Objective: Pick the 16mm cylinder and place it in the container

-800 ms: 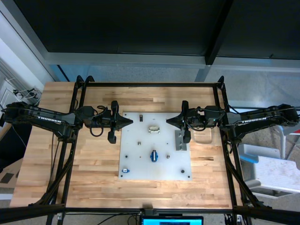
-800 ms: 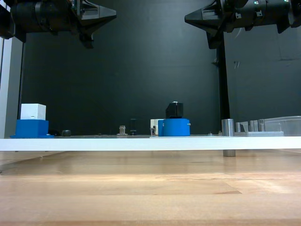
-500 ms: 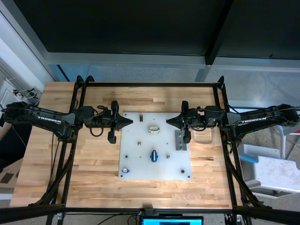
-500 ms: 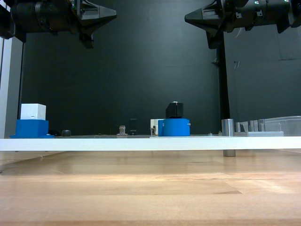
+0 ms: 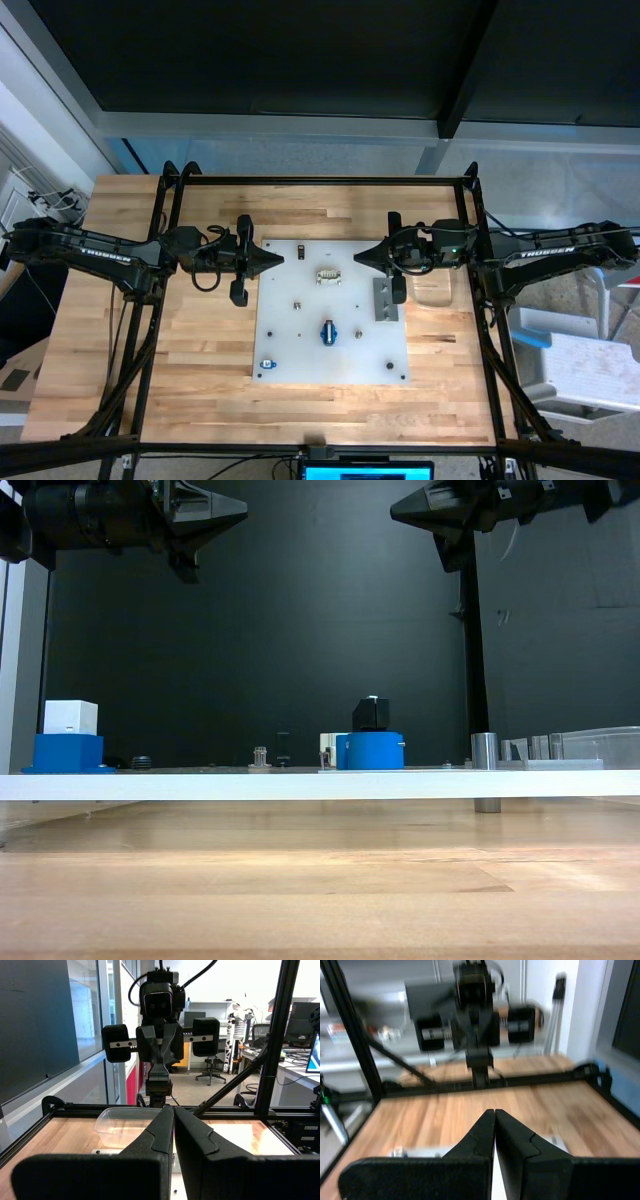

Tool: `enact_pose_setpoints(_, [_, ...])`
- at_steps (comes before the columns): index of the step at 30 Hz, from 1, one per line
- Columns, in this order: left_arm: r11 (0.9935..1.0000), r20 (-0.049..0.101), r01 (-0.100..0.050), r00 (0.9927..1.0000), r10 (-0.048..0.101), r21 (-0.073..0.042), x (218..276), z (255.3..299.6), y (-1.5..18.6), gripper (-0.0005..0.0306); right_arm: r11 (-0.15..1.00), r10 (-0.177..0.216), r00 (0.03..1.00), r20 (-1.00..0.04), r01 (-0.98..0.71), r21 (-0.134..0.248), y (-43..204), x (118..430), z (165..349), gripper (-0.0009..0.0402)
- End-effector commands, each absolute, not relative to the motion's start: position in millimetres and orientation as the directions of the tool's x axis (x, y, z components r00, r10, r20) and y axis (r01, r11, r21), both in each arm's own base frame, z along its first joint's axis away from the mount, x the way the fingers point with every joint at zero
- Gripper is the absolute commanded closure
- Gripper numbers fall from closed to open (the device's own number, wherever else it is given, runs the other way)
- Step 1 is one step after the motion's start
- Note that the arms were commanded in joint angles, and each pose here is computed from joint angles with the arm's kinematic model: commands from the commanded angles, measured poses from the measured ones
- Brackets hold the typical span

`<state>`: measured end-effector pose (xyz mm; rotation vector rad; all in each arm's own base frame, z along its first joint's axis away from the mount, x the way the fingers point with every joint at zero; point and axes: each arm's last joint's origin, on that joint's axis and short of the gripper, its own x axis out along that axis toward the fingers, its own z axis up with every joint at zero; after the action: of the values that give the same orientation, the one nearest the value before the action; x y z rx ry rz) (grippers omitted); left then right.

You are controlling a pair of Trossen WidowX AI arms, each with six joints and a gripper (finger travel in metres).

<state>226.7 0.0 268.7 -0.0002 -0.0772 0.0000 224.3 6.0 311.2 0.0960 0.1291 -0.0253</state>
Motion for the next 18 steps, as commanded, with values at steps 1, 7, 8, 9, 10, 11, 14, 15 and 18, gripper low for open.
enact_pose_setpoints(1, [1.00000,0.076,0.000,0.99708,0.000,0.000,226.8,268.6,0.0,0.0300,0.995,-0.018,0.977,-0.212,0.039,0.093,6.3,224.4,319.8,0.0393])
enact_pose_setpoints(7, [1.00000,0.077,0.000,0.99705,0.000,0.000,226.8,268.6,0.0,0.0300,0.996,-0.017,0.921,-0.390,0.051,0.076,6.8,225.1,335.5,0.0393])
enact_pose_setpoints(8, [1.00000,0.077,0.000,0.99705,0.000,0.000,226.8,268.6,0.0,0.0300,0.996,-0.017,0.907,-0.420,0.053,0.073,7.0,226.1,337.4,0.0393])
enact_pose_setpoints(9, [1.00000,0.077,0.000,0.99705,0.000,0.000,226.8,268.6,0.0,0.0300,0.996,-0.018,0.894,-0.447,0.055,0.070,7.0,227.0,339.7,0.0393])
enact_pose_setpoints(10, [1.00000,0.077,0.000,0.99705,0.000,0.000,226.8,268.6,0.0,0.0300,0.996,-0.018,0.879,-0.477,0.056,0.067,7.3,228.1,341.2,0.0393])
enact_pose_setpoints(11, [1.00000,0.077,0.000,0.99705,0.000,0.000,226.8,268.6,0.0,0.0300,0.996,-0.017,0.864,-0.503,0.057,0.065,7.6,229.2,342.7,0.0393])
enact_pose_setpoints(14, [1.00000,0.077,0.000,0.99705,0.000,0.000,226.8,268.6,0.0,0.0300,0.996,-0.017,0.812,-0.583,0.063,0.058,8.5,233.7,344.9,0.0393])
enact_pose_setpoints(15, [1.00000,0.077,0.000,0.99705,0.000,0.000,226.8,268.6,0.0,0.0300,0.996,-0.016,0.794,-0.607,0.065,0.058,9.1,235.4,345.3,0.0393])
enact_pose_setpoints(18, [1.00000,0.077,0.000,0.99705,0.000,0.000,226.8,268.6,0.0,0.0300,0.996,-0.013,0.740,-0.673,0.070,0.058,11.2,242.5,346.1,0.0393])
